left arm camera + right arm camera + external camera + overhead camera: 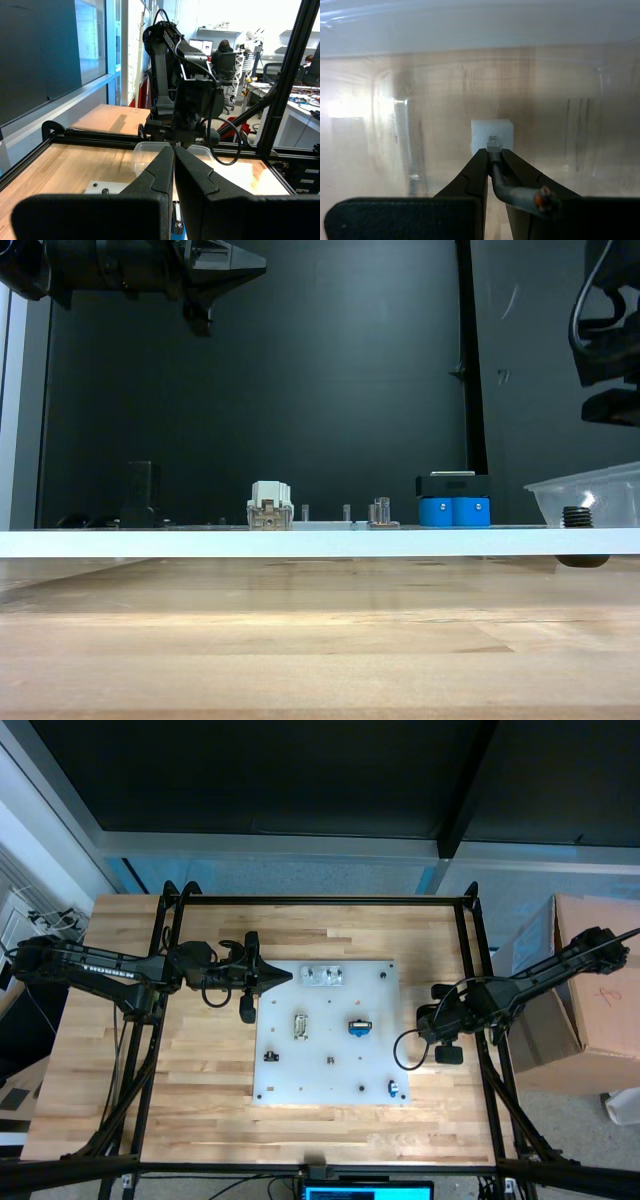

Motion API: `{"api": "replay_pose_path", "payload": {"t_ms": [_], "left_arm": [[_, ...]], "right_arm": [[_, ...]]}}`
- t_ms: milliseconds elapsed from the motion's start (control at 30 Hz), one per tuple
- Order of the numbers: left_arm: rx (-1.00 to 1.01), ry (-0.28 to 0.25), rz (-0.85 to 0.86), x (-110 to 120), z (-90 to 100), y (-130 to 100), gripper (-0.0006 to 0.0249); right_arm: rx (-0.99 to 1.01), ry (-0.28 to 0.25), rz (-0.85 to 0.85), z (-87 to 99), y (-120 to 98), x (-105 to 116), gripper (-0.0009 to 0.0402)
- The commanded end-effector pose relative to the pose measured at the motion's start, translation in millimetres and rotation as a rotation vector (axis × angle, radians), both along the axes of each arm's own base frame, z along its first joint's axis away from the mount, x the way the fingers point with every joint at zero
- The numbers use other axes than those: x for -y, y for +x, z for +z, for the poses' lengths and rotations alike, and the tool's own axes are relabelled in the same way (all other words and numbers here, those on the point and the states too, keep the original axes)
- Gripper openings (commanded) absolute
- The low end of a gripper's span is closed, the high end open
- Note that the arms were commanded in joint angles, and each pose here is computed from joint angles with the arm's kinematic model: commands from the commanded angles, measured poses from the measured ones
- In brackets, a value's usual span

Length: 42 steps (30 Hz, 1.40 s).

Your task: Pick the RJ45 connector and install on the taskboard

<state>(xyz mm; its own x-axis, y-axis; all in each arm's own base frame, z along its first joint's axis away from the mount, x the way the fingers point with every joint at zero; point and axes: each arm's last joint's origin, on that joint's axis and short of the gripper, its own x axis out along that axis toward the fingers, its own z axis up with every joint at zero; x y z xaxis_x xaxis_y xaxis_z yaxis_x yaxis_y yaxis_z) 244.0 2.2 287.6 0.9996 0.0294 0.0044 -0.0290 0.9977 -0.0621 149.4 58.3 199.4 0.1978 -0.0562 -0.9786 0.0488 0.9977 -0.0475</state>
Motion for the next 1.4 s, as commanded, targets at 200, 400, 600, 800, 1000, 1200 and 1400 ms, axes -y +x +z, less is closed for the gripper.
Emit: {"api": "replay_pose_path", "payload": {"t_ms": [200,400,600,800,1000,1200,1400], "left_arm": [[0.000,0.000,0.000,0,0.1,0,0.0001],[0.000,0.000,0.000,0,0.0,0,0.0001],[0.000,0.000,0.000,0,0.1,0,0.0001],[0.000,0.000,0.000,0,0.1,0,0.0001],[0.000,0.000,0.000,0,0.0,0,0.0001],[0.000,0.000,0.000,0,0.0,0,0.0001],[0.000,0.000,0.000,0,0.0,0,0.0001]], "right_arm": [[-0.005,-0.013,0.052,11.1,-1,0,0.0000],[-0.026,-0.026,0.078,8.4,-4,2,0.0000],[-0.051,-0.046,0.145,5.2,-1,1,0.0000],[-0.039,-0.027,0.134,10.7,2,-3,0.0000],[0.021,0.028,0.108,30.9,10,-17,0.0000],[0.039,0.050,0.099,43.4,24,-37,0.0000],[0.039,0.077,0.031,52.7,45,-61,0.0000]]}}
